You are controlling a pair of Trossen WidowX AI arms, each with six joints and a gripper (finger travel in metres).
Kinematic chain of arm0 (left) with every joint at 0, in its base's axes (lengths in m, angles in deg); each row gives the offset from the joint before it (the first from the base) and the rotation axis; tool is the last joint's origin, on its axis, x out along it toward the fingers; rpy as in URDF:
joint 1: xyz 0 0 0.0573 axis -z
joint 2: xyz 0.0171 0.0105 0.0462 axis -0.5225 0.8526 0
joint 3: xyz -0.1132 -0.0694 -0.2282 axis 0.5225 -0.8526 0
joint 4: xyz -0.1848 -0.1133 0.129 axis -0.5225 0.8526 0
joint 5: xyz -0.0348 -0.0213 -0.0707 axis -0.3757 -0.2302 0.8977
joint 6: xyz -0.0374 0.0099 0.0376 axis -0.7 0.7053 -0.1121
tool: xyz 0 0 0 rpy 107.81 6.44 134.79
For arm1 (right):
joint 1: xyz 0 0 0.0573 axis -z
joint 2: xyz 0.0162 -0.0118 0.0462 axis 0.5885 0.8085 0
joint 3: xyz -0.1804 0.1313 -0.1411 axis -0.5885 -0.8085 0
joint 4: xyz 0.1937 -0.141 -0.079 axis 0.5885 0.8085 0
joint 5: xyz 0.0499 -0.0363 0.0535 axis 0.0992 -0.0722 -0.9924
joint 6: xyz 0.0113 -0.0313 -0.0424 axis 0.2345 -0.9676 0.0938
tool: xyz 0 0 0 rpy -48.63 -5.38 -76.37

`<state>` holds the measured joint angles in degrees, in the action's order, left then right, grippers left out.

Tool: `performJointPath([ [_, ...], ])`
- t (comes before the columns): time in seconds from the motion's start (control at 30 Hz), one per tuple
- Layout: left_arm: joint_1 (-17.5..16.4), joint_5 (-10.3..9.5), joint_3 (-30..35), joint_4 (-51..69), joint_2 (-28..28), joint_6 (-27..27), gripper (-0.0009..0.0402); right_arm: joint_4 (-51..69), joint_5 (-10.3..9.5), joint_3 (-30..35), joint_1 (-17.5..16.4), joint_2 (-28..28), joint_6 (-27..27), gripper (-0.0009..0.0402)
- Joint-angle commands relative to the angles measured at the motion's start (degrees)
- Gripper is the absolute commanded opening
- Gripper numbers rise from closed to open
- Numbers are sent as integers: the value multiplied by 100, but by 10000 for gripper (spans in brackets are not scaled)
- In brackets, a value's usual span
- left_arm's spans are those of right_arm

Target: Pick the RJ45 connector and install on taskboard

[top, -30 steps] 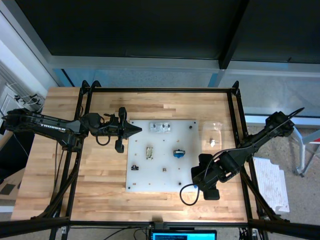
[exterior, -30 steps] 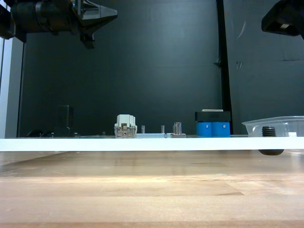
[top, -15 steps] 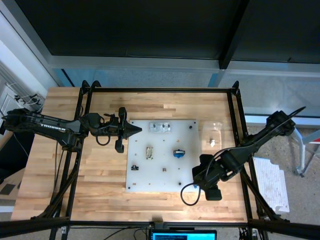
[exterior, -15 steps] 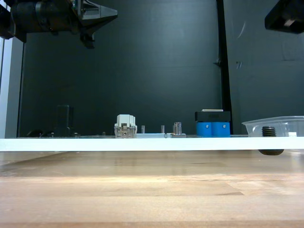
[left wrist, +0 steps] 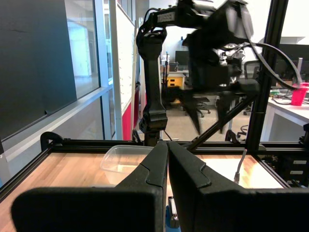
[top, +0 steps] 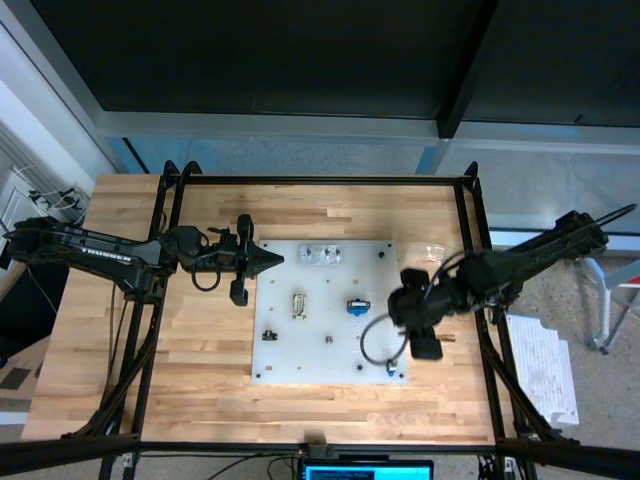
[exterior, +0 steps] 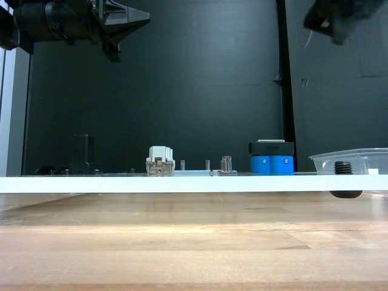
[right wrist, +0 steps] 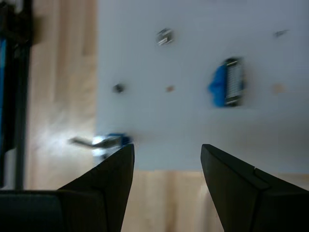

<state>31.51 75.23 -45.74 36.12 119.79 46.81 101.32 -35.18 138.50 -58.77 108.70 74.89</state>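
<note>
The white taskboard point(top: 320, 350) lies mid-table. At its near right corner a small blue socket with a pale plug sticking out point(top: 393, 370) point(right wrist: 108, 141) looks like the RJ45 connector, lying free of both grippers. My right gripper point(top: 402, 306) point(right wrist: 166, 147) hangs high over the board's right edge, open, with nothing between its fingers. In the low view it is a dark blur point(exterior: 336, 18). My left gripper point(top: 272, 260) point(left wrist: 167, 145) hovers above the board's far left corner, shut and holding nothing.
The board carries a blue socket point(top: 357, 307), a beige connector point(top: 298, 304) and a silver block point(top: 322, 256). A clear tray point(exterior: 357, 159) point(left wrist: 123, 162) stands right of the board, partly under the right arm. A black frame point(top: 470, 230) rims the table.
My right arm has risen and swung from the board's near right corner toward its right edge, uncovering the blue socket and plug. The left arm has not moved.
</note>
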Motion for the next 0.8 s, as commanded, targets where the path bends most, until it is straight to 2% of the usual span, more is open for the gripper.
performJointPath([
  [0.03, 0, 2, 2, 0, 0, 0, 0, -35, 15, -13, 417, -149, -485, 183],
  [0.27, 0, 2, 2, 0, 0, 0, 0, -693, 24, -17, 1165, -341, -1342, 157],
  [0.5, -2, 2, 2, 0, 2, 0, 0, -1604, -2, -138, 1843, -511, -1915, 111],
  [0.6, -2, 2, 2, 0, 2, 0, 0, -1945, -7, -199, 1998, -581, -2083, 87],
  [0.8, -2, 2, 2, 0, 2, 0, 0, -3156, -55, -800, 2013, -903, -2227, 10],
])
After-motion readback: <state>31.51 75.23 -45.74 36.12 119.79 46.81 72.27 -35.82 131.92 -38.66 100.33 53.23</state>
